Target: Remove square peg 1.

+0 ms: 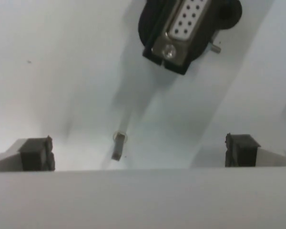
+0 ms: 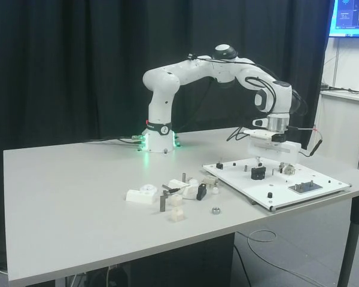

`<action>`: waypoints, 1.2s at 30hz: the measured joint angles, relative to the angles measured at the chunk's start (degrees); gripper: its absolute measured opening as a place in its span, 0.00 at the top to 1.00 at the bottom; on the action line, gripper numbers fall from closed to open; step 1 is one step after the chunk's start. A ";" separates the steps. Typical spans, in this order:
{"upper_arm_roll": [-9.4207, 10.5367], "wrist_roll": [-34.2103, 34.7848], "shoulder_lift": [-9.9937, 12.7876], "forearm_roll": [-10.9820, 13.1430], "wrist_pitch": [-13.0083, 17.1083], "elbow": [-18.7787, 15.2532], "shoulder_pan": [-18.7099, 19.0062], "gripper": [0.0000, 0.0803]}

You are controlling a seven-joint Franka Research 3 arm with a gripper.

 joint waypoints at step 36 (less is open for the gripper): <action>1.69 -2.66 -0.53 1.74 0.20 0.01 -1.60 0.39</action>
